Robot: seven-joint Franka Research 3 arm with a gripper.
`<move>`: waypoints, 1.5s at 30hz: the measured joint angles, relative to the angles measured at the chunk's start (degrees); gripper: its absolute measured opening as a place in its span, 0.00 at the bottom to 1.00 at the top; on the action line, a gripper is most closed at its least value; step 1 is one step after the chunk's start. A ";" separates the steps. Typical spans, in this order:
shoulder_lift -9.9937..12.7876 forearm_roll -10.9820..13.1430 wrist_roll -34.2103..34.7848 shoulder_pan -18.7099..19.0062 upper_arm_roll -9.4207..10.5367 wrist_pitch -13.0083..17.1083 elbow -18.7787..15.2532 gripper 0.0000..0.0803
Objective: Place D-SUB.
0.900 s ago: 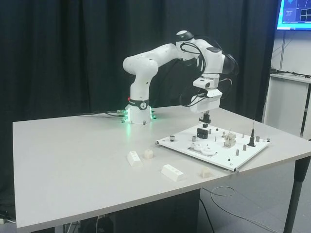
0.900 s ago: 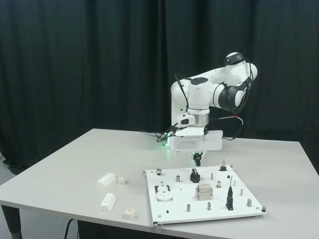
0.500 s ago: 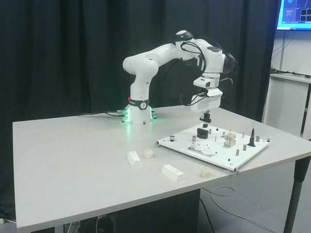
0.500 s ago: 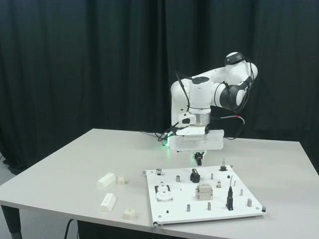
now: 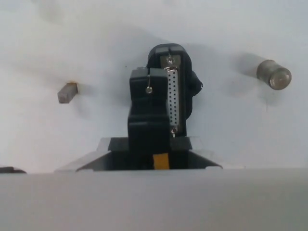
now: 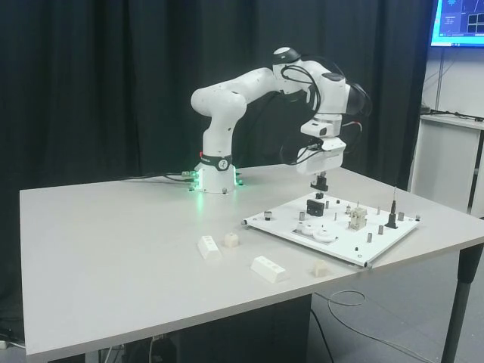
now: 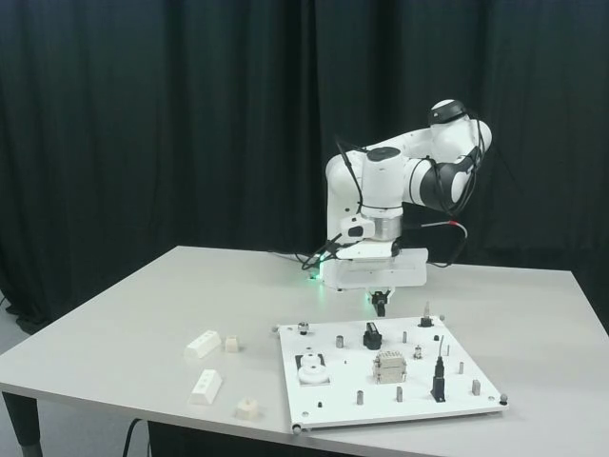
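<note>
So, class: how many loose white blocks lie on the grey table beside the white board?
4: a long block with a small cube beside it, another long block nearer the front edge, and a small block by the white board's corner.

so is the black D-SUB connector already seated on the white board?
No, the black D-SUB connector is held in the gripper, above the white board.

Robotics lab, black curtains (image 7: 190, 124), grey table (image 6: 113, 242), white assembly board (image 7: 333, 405), wall monitor (image 6: 457, 23)
</note>
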 joint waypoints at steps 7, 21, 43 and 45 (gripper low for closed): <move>0.00 0.00 -0.68 0.37 0.00 0.79 -0.50 0.19; 0.00 0.00 -0.40 0.69 -0.04 2.39 -1.19 0.19; 0.00 0.90 -1.61 -5.76 0.66 11.30 -1.24 0.19; -0.01 1.26 -2.57 -6.98 1.00 12.12 -0.86 0.19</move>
